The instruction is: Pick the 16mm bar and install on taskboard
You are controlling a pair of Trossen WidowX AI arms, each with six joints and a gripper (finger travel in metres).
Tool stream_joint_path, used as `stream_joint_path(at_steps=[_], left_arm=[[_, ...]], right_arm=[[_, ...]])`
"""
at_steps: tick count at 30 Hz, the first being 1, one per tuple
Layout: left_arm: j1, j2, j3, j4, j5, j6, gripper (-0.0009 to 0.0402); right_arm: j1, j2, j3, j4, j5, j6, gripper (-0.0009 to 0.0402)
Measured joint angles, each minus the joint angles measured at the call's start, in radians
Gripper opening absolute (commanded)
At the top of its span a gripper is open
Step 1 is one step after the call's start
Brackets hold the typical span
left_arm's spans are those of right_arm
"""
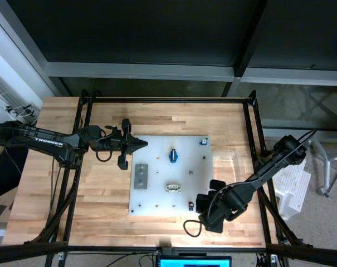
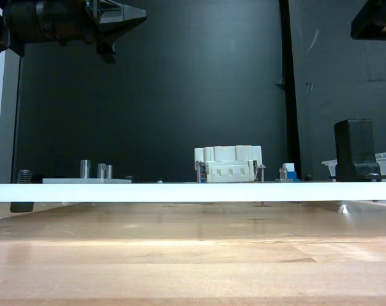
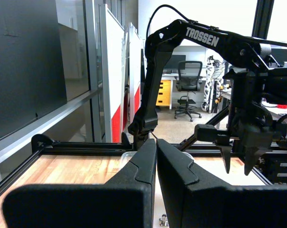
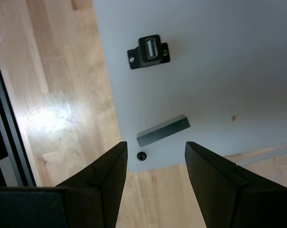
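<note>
Left gripper [image 3: 156, 145] hangs high and level, jaws pressed together; right gripper [image 4: 155, 156] points downward, jaws spread.

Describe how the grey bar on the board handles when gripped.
The bar, lying on the board below the open right gripper, looks rigid, flat-sided, smooth: probably won't roll, may slip. Left gripper, shut, hovers by the board's left edge.

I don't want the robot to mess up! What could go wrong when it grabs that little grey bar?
The 16mm bar lies free and flat near a corner of the white board, below the open right gripper. It nearly fills the gap between the fingers, so a finger might land on it or knock it crooked. A nudge could also slide it off the nearby edge. The shut left gripper hangs high over the board's far left side, likely out of the way.
</note>
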Motion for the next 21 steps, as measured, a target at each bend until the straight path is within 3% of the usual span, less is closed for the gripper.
stream_joint_path(at_steps=[9,21], left_arm=[[0.000,0.000,0.000,0.000,0.000,0.000,0.0000],[0.000,0.000,0.000,0.000,0.000,0.000,0.0000]], right_arm=[[0.002,0.000,0.000,0.001,-0.003,-0.014,0.0163],[0.002,0.000,-0.001,0.005,-0.003,-0.275,0.0165]])
